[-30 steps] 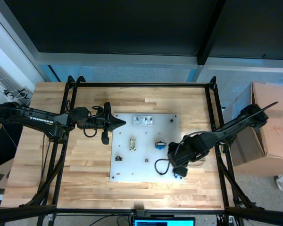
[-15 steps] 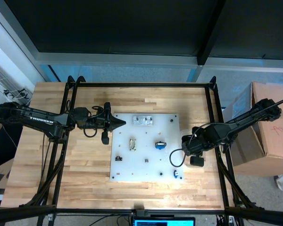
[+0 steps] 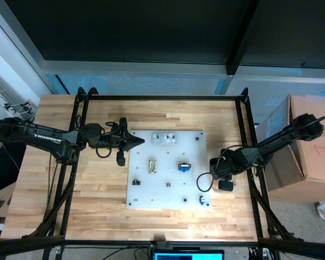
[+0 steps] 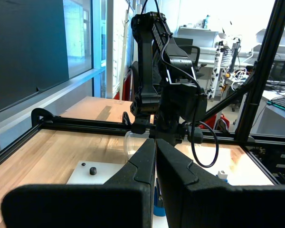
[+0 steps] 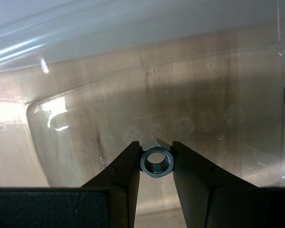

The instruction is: Unfasten the M12 nut and place it in the container

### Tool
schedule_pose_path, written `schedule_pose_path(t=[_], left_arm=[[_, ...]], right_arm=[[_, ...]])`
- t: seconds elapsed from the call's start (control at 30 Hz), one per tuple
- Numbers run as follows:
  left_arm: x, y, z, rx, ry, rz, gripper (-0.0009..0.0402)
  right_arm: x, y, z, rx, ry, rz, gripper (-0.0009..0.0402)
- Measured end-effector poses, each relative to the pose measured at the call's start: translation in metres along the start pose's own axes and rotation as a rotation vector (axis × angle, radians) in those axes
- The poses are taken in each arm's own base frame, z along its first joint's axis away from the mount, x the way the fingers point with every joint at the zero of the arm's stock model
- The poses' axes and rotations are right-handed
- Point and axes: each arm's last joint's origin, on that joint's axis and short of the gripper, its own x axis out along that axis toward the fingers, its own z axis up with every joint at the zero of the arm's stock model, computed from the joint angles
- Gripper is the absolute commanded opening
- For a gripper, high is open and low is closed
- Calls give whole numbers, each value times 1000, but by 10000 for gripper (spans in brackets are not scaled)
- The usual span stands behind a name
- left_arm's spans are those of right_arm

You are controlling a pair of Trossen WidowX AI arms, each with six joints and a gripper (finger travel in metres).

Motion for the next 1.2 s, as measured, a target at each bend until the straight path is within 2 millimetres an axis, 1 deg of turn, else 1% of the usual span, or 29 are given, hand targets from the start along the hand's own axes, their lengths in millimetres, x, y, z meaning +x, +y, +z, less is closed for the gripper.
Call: schedule_pose_path(t=[0.1, 0.27, 0.33, 0.43, 0.53, 0.63, 0.8, 0.87, 0.93, 1.07, 1.13, 1.2], left_arm=[[0, 0, 0, 0, 0, 0, 0], [0, 0, 0, 0, 0, 0, 0], [0, 0, 0, 0, 0, 0, 0], [0, 0, 0, 0, 0, 0, 0], [0, 0, 0, 0, 0, 0, 0], [0, 0, 0, 0, 0, 0, 0], [0, 0, 0, 0, 0, 0, 0], [0, 0, 0, 0, 0, 0, 0], [0, 0, 0, 0, 0, 0, 0], [0, 0, 0, 0, 0, 0, 0], [0, 0, 0, 0, 0, 0, 0], [0, 0, 0, 0, 0, 0, 0]], right_arm=[[0, 0, 0, 0, 0, 0, 116], [0, 0, 0, 0, 0, 1, 202], [0, 0, 0, 0, -4, 3, 231], [0, 1, 2, -1, -17, 12, 264], [0, 1, 2, -1, -17, 12, 284], [-1, 2, 3, -2, -21, 15, 291], [-2, 2, 2, -4, -19, 26, 290], [-8, 3, 4, -4, -24, 30, 290], [-20, 3, 6, -3, -28, 32, 290], [-54, 1, 10, -1, -32, 30, 283], [-72, -1, 15, -9, -43, 31, 267], [-90, -3, 21, -13, -69, 32, 242]])
